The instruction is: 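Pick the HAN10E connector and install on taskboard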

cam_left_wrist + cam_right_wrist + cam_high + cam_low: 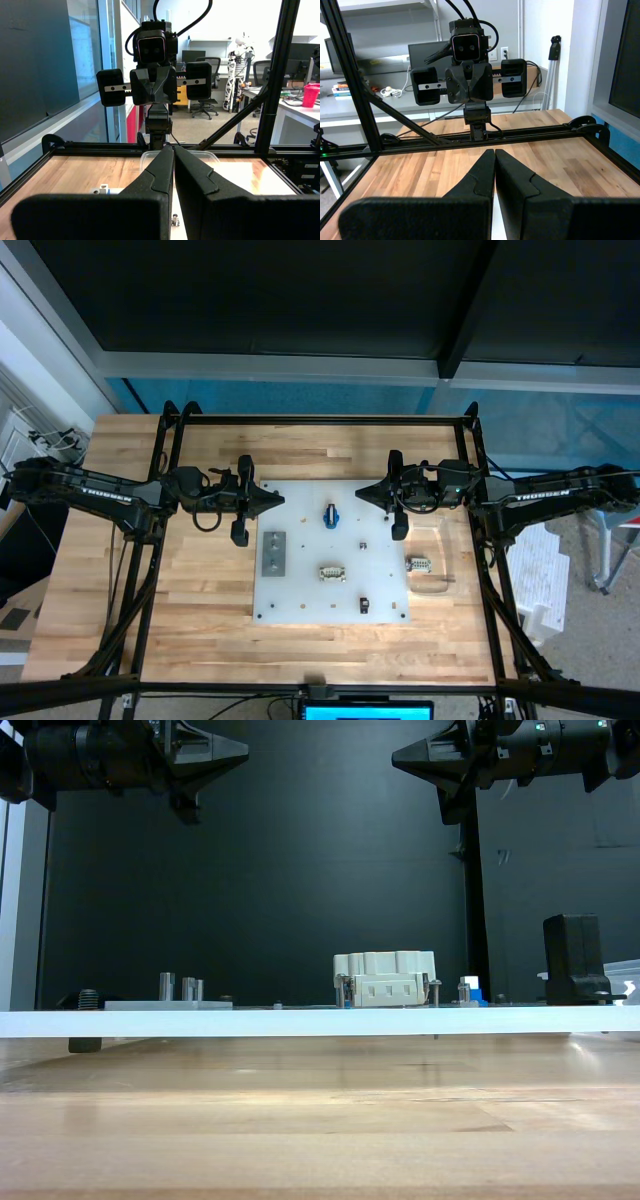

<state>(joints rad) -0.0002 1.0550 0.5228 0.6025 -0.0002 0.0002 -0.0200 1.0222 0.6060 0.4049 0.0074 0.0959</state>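
Note:
The HAN10E connector (419, 563), a small beige-grey plug, lies in a clear plastic tray just right of the white taskboard (300, 605). A similar beige connector piece (332, 572) (385, 980) sits on the board near its middle. My left gripper (272, 498) (240, 753) (173, 152) hangs high over the board's back left corner, shut and holding nothing. The right gripper (364, 492) (400, 760) (494, 154) faces it from over the back right part of the board, also shut and holding nothing. Both are well above and behind the connector.
On the board stand a grey metal block (273, 552), a blue upright part (331, 514) and a small black fitting (365, 604) (575, 960). The clear tray (445, 575) lies along the board's right edge. A black frame (320, 421) rings the wooden table.

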